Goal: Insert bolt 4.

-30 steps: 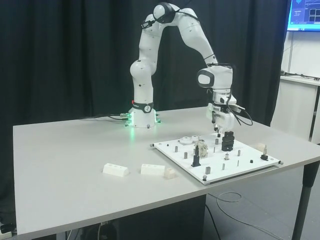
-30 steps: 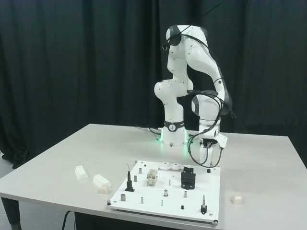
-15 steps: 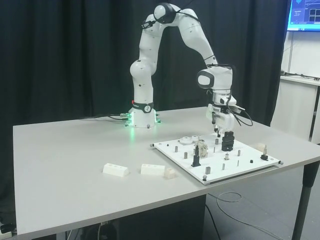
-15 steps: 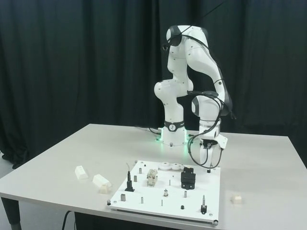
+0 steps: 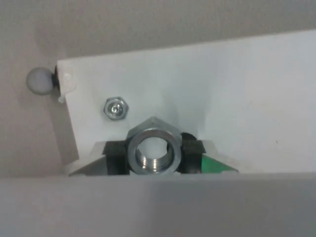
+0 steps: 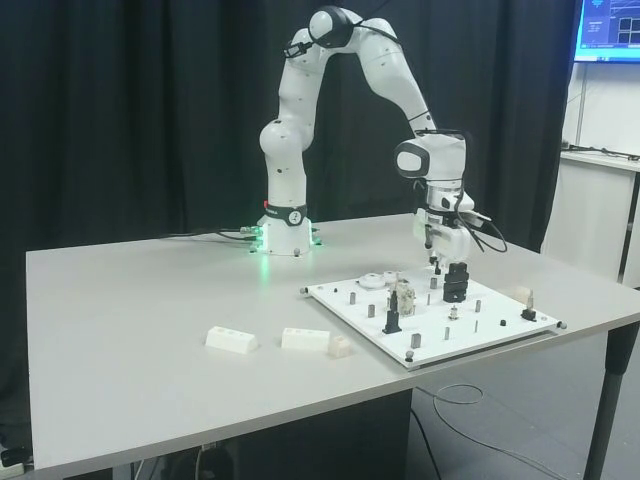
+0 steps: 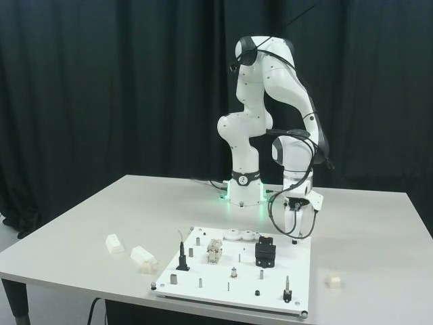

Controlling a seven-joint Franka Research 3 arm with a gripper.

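Gripper (image 5: 154,154) jaws clenched on a threaded part (image 5: 151,152), bore axis vertical; board's bolt (image 5: 116,108) lies just beside them.

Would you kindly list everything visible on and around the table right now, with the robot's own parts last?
Table: one, grey, carries everything.
Assembly board: one, white, near the table's front edge, studded with small fixtures.
Black block: one, on the board, below the claw.
Small blocks: three, white, on the table beside the board.
Small piece: one, pale, on the table at the board's other side.
Threaded hex nut: one, grey, held between the fingers.
Small bolt head: one, grey, in the board near its corner.
Monitor: one, behind the table.
Arm: one, white.
Claw: one, shut on the nut above the board's far corner.
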